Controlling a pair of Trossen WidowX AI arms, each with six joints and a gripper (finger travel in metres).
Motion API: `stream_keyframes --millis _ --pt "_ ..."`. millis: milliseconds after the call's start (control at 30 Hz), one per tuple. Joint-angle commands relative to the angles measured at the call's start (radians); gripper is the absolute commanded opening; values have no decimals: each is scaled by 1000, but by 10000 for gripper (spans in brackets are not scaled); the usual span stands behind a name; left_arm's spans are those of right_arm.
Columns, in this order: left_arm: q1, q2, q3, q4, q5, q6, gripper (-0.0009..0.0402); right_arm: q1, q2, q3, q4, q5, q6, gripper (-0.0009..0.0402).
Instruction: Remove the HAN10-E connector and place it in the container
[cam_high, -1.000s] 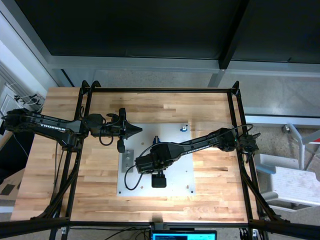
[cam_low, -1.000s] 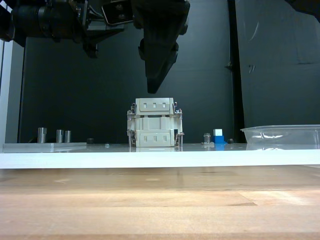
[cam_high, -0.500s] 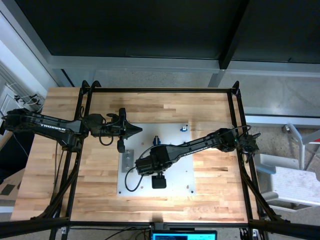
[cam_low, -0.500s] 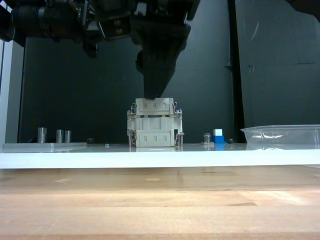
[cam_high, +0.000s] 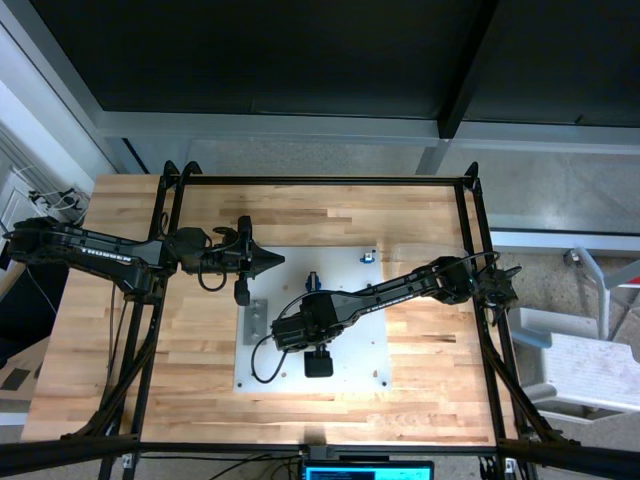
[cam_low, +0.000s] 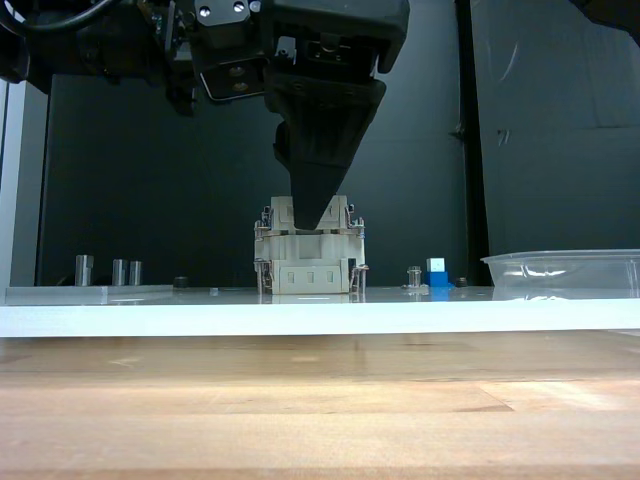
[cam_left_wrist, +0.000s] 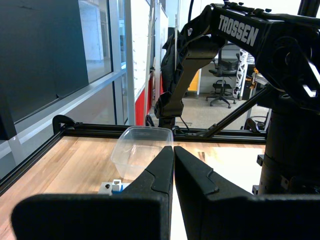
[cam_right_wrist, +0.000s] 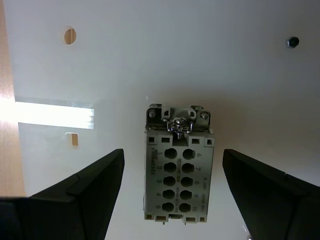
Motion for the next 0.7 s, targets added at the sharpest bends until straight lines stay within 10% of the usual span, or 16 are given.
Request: stream_keyframes --millis 33,700 --pt "0 0 0 0 0 0 0 0 0 1 -1 -3 -1 246" --pt "0 0 0 0 0 0 0 0 -10 1 -4 -13 -7 60"
